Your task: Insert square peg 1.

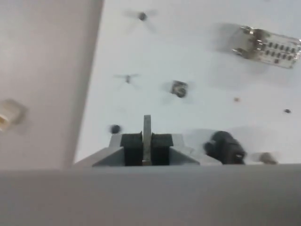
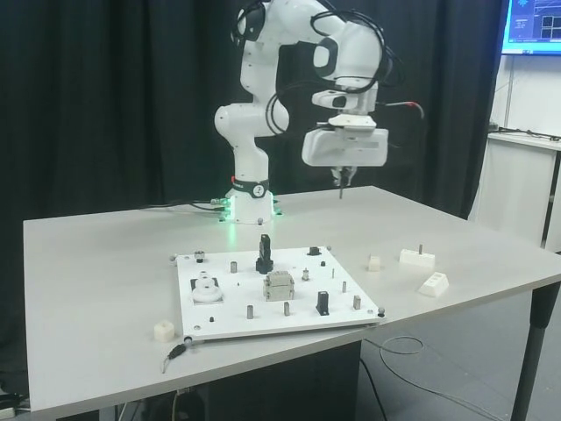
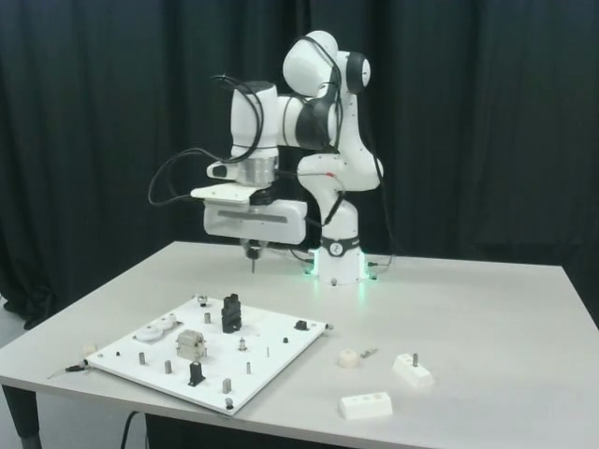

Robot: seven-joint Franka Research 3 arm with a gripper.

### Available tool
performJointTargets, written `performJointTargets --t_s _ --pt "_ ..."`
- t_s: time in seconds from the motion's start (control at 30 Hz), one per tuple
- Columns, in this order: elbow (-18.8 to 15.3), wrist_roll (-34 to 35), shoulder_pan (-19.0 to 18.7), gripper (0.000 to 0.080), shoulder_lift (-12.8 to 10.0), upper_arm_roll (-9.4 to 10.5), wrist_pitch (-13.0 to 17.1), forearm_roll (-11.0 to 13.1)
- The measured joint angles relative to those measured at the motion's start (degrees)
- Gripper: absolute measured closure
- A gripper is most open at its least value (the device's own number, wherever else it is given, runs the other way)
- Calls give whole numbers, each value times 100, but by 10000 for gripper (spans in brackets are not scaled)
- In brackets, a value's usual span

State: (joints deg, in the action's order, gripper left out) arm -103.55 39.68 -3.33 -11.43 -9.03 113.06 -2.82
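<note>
My gripper (image 2: 340, 178) hangs high above the table, beyond the far edge of the white board (image 2: 289, 326). It is shut on a thin grey square peg (image 1: 147, 136) that points straight down. In the wrist view the peg sits upright between the two black fingers (image 1: 131, 143). The second room view shows the gripper (image 3: 251, 249) with the peg tip (image 3: 253, 266) well above the board (image 3: 271, 369). A small square socket (image 1: 179, 88) shows on the board (image 1: 188, 52) below.
On the board stand a black upright part (image 2: 263, 253), a metal block (image 2: 279, 285) and several short pins. Small white blocks (image 2: 417, 257) (image 2: 433, 284) (image 2: 374, 262) lie on the grey table right of the board. Another white piece (image 2: 164, 331) lies at its front left corner.
</note>
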Motion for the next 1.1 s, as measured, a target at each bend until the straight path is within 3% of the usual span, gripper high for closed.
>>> performJointTargets --t_s 0.17,0.3,0.53,1.1 --pt "-97 -3 12 768 33 -220 -8 27" --pt "-203 631 14 768 57 -397 -6 65" --pt "-369 15 13 768 100 -588 -3 65" --pt "-876 288 13 768 304 -953 276 64"
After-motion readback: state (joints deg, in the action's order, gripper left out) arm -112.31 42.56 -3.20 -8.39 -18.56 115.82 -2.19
